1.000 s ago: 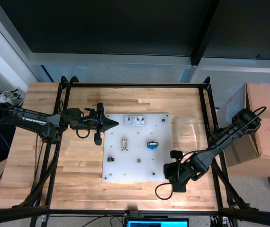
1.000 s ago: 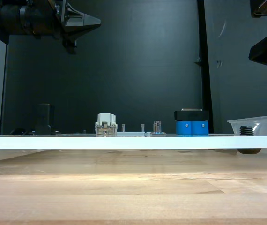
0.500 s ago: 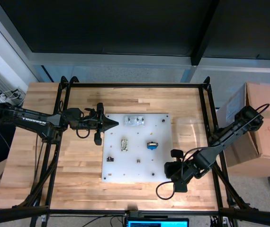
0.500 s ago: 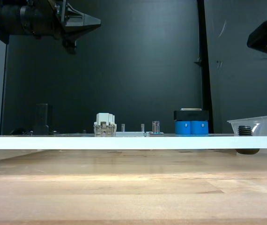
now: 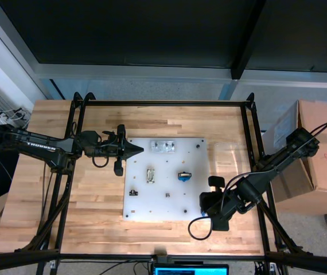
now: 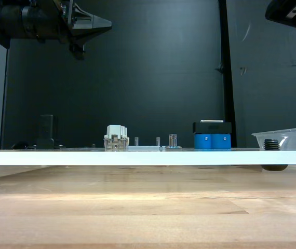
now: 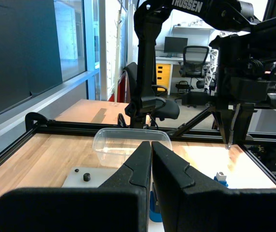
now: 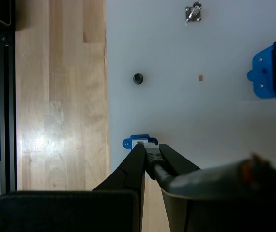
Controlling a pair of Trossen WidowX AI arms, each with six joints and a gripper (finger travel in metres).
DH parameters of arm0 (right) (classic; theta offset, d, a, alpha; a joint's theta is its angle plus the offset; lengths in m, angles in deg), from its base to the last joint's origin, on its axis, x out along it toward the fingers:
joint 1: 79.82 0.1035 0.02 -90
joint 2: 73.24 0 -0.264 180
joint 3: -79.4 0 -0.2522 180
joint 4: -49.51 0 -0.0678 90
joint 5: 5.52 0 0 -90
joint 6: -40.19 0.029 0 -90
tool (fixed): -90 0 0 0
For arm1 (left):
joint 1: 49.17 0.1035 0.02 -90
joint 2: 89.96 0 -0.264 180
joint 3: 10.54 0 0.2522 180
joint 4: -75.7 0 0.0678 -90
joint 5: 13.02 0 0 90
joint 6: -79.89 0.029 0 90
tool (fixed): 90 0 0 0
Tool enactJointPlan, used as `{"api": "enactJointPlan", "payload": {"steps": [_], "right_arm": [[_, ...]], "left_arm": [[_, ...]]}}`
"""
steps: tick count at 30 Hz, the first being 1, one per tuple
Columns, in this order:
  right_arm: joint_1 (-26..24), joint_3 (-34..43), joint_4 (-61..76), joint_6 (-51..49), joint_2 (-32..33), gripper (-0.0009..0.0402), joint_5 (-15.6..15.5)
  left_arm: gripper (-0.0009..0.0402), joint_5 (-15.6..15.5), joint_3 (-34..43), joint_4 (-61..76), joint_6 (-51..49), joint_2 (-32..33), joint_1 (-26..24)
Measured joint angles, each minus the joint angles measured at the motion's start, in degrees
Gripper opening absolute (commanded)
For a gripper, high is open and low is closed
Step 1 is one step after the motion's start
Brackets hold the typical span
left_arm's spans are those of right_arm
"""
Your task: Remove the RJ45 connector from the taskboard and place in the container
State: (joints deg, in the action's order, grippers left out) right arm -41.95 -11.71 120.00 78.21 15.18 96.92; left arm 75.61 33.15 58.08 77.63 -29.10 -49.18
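Right claw (image 8: 149,148) higher with RJ45 (image 8: 151,156), left (image 7: 151,145) aloft

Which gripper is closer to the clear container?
Right. The right gripper, shut on the RJ45 connector, hangs over the board's near right corner, close to the container; the left gripper, shut, is at the board's left edge.

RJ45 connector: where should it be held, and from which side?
By its narrow body's two sides, from above, since its blue seat faces up. The right gripper is shut on the RJ45 connector that way at the seat; whether it's clear, I can't tell. The left gripper, shut, hangs above the board's left edge.
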Motion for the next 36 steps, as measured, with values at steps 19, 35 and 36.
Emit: {"api": "enactJointPlan", "payload": {"steps": [19,35,36], "right_arm": [[-8.2,-2.4,0.2,-4.1,-1.4,0.0023,0.0],[-19.3,-8.6,0.2,-6.3,-6.9,0.0068,0.0],[-20.0,-9.2,0.2,-6.2,-7.5,0.0074,0.0]], "left_arm": [[0.0000,0.0,0.0,0.0,0.0,0.0,0.0],[0.0000,0.0,0.0,0.0,0.0,0.0,0.0],[0.0000,0.0,0.0,0.0,0.0,0.0,0.0]]}}
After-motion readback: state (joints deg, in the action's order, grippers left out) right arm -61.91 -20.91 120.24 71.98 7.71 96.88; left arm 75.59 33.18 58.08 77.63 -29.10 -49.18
